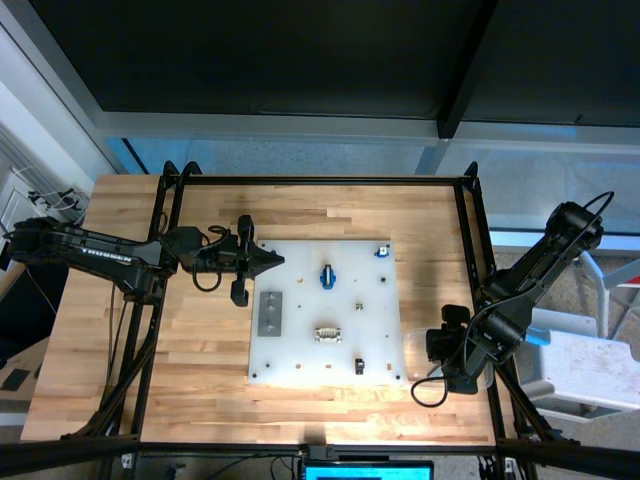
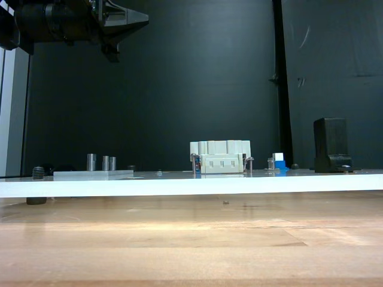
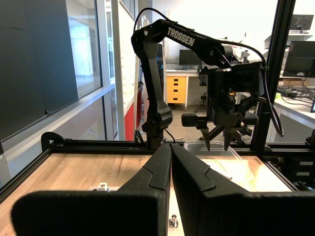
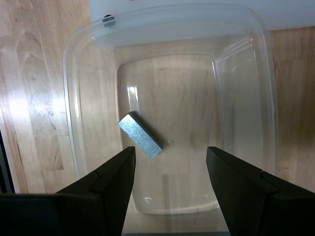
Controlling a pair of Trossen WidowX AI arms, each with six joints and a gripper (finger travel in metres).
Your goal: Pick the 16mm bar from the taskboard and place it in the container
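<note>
A pale wooden table (image 1: 200,350) inside a black frame carries everything, with dark panels behind it. The 16mm bar (image 4: 140,135), a small grey metal piece, lies flat and slanted on the floor of the container (image 4: 93,98), and nothing else is in there. Directly over it hangs the right gripper (image 4: 170,152), with its fingers wide apart and holding nothing. The container stands just beside the right edge of the taskboard (image 1: 300,340). The left gripper (image 1: 265,258) has its fingers pressed together and hovers high over the board's left edge, near the grey block (image 1: 270,312). I judge that the placing step is done. The next move only asks the right arm to rise straight, clear of the tub's walls.
</note>
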